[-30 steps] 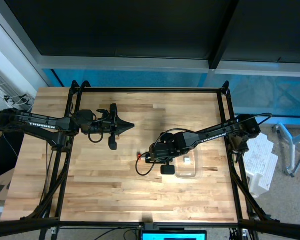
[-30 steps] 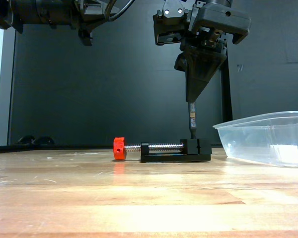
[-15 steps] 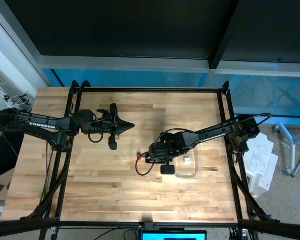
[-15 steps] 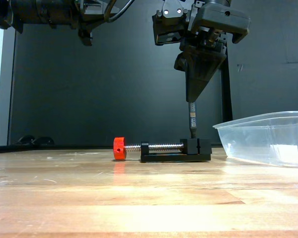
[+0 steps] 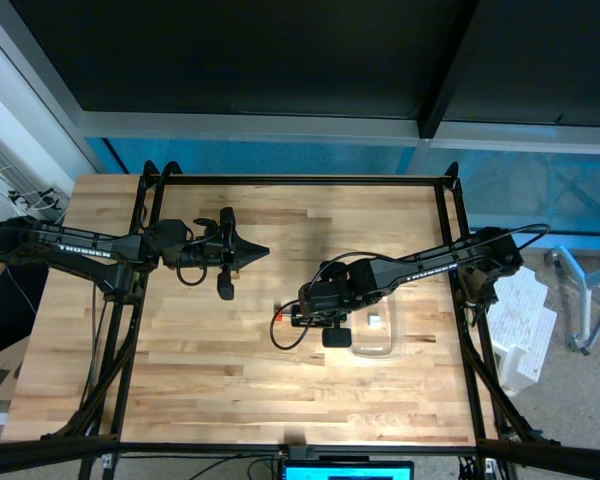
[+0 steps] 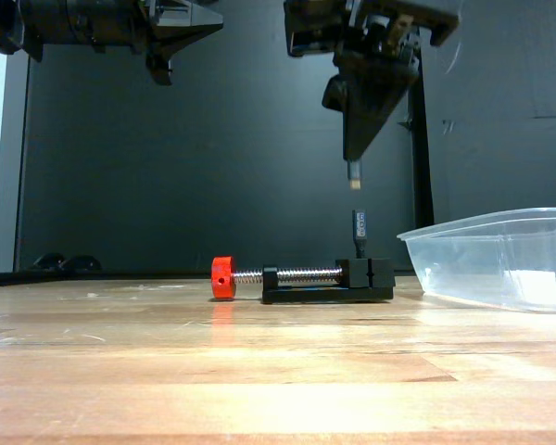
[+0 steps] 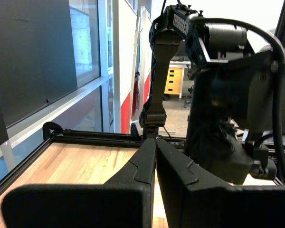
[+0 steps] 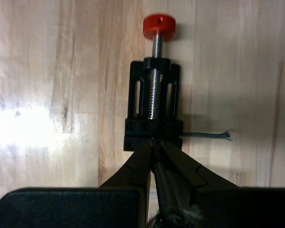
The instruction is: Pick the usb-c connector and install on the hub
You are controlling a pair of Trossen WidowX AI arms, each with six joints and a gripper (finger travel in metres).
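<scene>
The hub (image 6: 326,284) is a small black block with a red-orange knob (image 6: 222,277), lying on the wood mid-table (image 5: 288,316). The usb-c connector (image 6: 360,230) stands upright in the hub's right end with nothing holding it. My right gripper (image 6: 355,182) hangs straight above the connector with a clear gap between them. Its fingers are parted only slightly. In the right wrist view the gripper (image 8: 155,143) points down at the hub (image 8: 153,107), and a thin dark rod (image 8: 206,135) sticks out sideways. My left gripper (image 5: 262,251) hovers shut at the back left, far from the hub.
A clear plastic tray (image 6: 500,260) stands just right of the hub, with a tiny pale piece (image 5: 374,321) inside it. A black frame rail (image 5: 300,181) borders the table's far edge. Bare wood lies in front of the hub.
My right gripper has let go of the connector and risen straight up. The connector stays standing in the hub. The left arm has not moved.
</scene>
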